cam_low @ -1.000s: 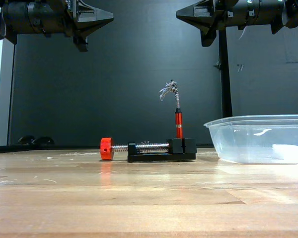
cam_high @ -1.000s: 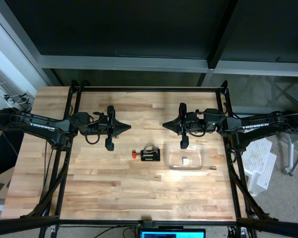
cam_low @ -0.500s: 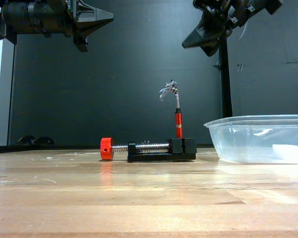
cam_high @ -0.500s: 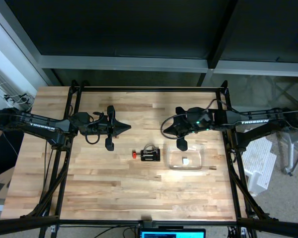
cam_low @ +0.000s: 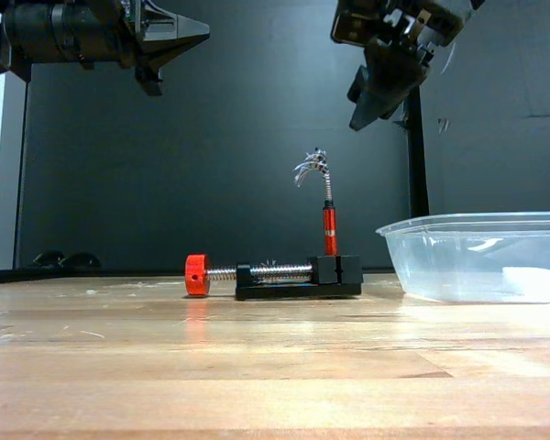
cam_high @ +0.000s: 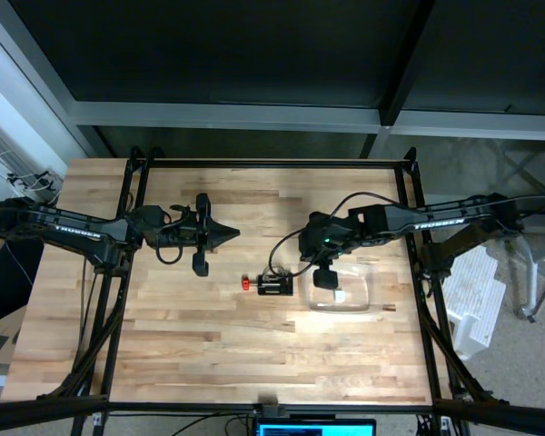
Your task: Remove the RCA connector from the receptacle and place in the container
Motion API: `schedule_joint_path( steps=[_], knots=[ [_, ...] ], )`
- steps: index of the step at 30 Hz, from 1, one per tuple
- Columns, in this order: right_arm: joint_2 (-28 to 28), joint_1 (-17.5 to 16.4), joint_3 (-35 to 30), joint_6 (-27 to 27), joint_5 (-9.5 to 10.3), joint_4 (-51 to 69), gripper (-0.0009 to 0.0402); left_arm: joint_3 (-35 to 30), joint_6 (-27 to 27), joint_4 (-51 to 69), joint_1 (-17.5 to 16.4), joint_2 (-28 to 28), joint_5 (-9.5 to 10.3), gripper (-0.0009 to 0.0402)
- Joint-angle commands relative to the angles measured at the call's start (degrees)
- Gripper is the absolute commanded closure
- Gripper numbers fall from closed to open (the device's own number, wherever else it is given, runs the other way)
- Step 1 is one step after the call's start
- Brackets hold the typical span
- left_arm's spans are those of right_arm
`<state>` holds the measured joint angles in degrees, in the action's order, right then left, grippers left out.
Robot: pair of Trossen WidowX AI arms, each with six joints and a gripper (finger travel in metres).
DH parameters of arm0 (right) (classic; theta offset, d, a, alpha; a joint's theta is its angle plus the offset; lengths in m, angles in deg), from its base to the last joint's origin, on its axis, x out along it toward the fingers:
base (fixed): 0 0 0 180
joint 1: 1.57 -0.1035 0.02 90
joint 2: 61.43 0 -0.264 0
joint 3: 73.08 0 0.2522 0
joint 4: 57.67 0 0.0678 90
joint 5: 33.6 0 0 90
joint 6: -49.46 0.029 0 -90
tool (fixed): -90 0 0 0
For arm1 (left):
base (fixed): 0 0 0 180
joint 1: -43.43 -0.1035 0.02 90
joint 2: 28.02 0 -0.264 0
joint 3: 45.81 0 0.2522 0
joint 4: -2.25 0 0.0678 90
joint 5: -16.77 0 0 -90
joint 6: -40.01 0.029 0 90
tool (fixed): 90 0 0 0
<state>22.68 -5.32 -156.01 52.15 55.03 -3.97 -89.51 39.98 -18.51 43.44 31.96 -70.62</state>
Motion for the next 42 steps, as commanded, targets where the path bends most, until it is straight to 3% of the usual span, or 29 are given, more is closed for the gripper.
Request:
schedule_joint_path(
  steps=[1, 4, 8, 15, 31, 42],
  knots=[
    [2.23, -1.46, -1.27, 0.04, -2.19, 0.39, 0.0344, -0.02, 0.00, -0.02, 0.00, 0.00, 0.00, 0.0393],
    [4.35, -2.75, -2.78, 0.13, -2.27, 0.79, 0.0308, -0.02, 0.00, -0.02, 0.00, 0.02, 0.00, 0.0393],
    [6.84, -4.04, -3.87, 1.07, -4.55, 0.90, 0.0267, -0.02, 0.02, -0.02, 0.00, 0.00, 0.00, 0.0393],
    [10.58, -5.09, -4.15, 3.28, -4.87, 0.85, 0.0223, -0.02, 0.00, -0.02, -0.02, 0.02, 0.00, 0.0393],
    [17.70, -5.81, -4.15, 4.35, -5.07, -4.09, 0.0212, -0.02, 0.02, -0.02, -0.02, 0.02, 0.00, 0.0393],
    [18.62, -5.88, -4.04, 4.33, -5.18, -5.86, 0.0212, -0.02, 0.00, -0.02, 0.00, 0.02, 0.00, 0.0393]
  ],
)
